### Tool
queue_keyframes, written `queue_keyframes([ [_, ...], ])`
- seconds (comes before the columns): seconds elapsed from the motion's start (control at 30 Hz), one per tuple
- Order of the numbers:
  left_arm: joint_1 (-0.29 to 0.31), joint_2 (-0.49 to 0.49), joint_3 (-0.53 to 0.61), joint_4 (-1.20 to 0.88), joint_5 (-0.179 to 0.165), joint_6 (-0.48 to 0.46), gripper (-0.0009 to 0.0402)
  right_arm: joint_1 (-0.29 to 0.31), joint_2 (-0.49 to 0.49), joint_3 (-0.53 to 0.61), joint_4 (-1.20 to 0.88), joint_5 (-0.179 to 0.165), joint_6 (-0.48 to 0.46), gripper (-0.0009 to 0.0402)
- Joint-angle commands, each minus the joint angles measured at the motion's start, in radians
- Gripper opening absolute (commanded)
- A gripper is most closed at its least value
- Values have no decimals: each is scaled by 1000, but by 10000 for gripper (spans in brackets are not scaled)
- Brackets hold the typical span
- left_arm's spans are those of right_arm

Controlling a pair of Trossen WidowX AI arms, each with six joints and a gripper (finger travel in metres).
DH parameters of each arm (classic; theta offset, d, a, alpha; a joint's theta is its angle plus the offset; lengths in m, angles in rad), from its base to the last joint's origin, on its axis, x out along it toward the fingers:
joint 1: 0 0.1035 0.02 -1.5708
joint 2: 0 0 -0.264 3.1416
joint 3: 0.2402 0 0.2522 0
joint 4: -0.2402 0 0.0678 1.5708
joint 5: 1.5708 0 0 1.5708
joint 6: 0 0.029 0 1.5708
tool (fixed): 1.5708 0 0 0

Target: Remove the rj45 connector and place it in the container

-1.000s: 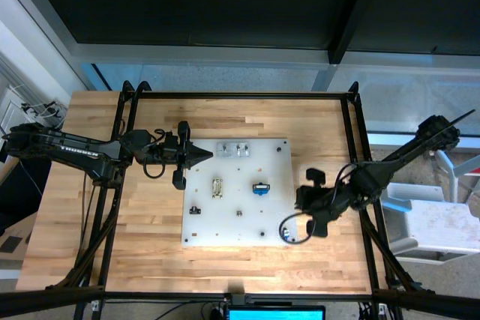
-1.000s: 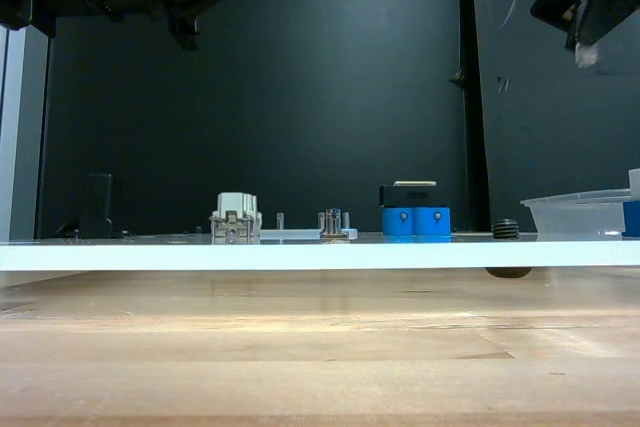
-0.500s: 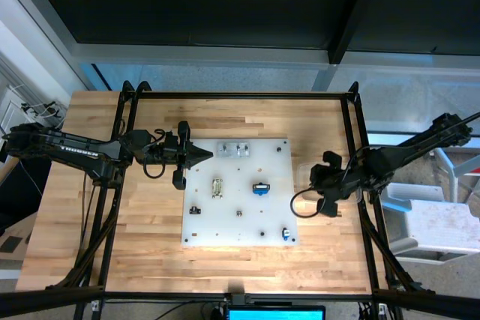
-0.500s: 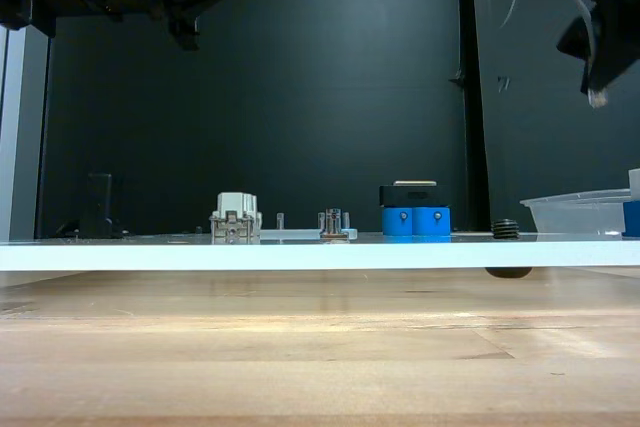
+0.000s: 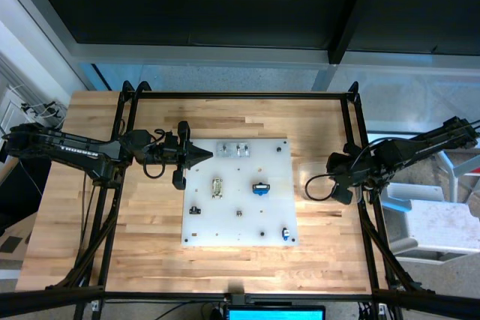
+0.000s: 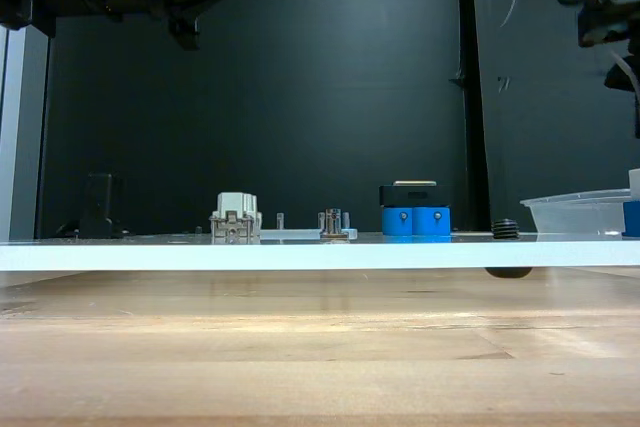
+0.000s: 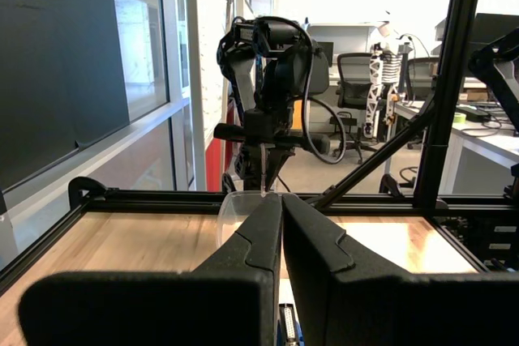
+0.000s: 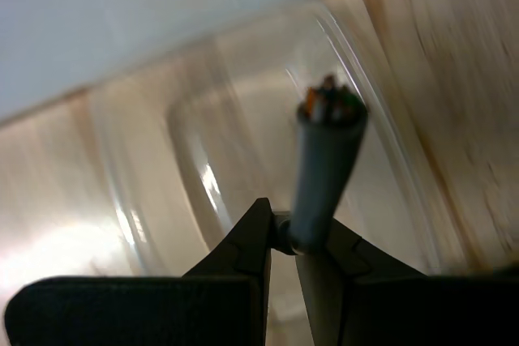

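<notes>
Grey cable end first, the rj45 connector (image 8: 324, 151) sticks lengthwise out of your right gripper (image 8: 293, 231), pinched tight, over the container (image 8: 174, 127); its plug is hidden. Your left gripper (image 7: 281, 200), fingers together, empty, hangs well apart from it.

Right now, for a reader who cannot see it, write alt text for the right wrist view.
The right gripper, shut on a grey cable stub with coloured wire ends, hangs above the clear plastic container on the wooden table; the white board lies beyond. Outside this view, the left gripper hangs shut over that board's left edge.
</notes>
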Motion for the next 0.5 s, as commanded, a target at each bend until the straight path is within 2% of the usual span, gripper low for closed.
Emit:
queue_keyframes([
  [0.03, 0, 0, 0, 0, 0, 0, 0, 0, 2, -4, -62, 2, 15, 0],
  [0.2, 0, 0, 0, 0, 0, 0, 0, 1, 5, -4, -74, -11, 27, 22],
  [0.5, 0, 0, 0, 0, 0, 0, 0, 0, 5, -5, -51, -17, 28, 120],
])
